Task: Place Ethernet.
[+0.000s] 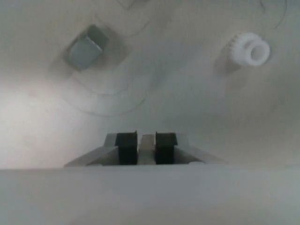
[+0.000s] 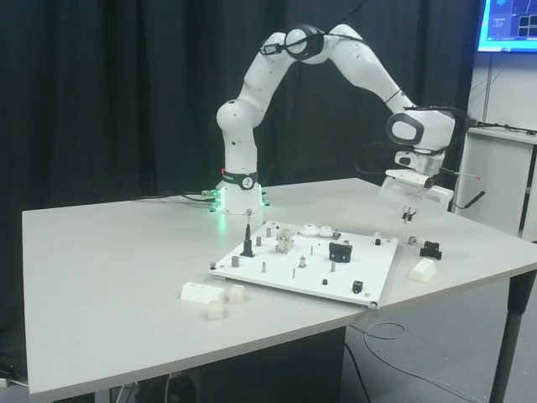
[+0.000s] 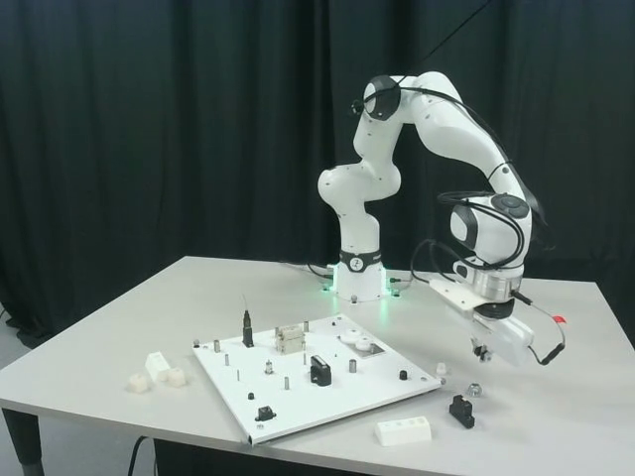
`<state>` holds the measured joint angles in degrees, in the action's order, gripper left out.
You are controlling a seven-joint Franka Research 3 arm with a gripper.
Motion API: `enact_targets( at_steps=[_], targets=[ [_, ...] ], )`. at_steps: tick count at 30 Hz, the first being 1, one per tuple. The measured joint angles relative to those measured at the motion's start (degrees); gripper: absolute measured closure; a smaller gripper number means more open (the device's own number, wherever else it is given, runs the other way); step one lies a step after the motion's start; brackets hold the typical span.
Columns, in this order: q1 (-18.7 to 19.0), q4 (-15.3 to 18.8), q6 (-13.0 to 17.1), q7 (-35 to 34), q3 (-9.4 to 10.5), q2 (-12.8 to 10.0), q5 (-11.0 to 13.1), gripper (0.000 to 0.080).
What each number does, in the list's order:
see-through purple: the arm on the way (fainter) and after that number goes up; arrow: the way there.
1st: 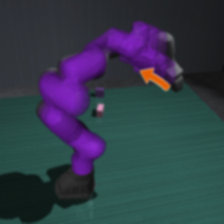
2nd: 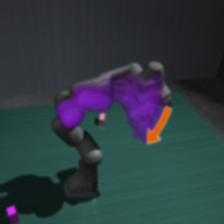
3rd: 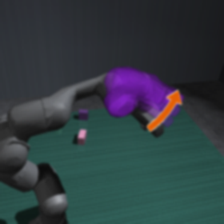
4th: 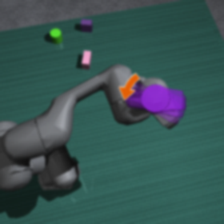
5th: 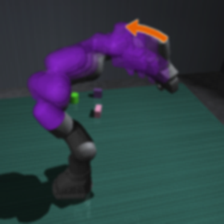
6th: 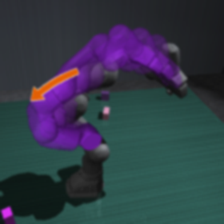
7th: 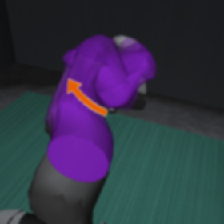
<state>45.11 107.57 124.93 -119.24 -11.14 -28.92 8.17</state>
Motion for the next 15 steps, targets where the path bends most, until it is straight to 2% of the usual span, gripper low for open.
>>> enact_targets(
  at_steps=[10, 11, 12, 15],
  targets=[
    [1.11, 0.45, 0.61, 0.00, -0.47, 0.31, -0.03, 0.0725],
    [1.19, 0.45, 0.61, 0.00, -0.55, 0.36, -0.05, 0.0471],
    [1.27, 0.46, 0.61, 0.00, -0.63, 0.43, -0.07, 0.0178],
    [1.40, 0.52, 0.61, 0.00, -0.75, 0.69, -0.26, 0.0178]
  ],
)
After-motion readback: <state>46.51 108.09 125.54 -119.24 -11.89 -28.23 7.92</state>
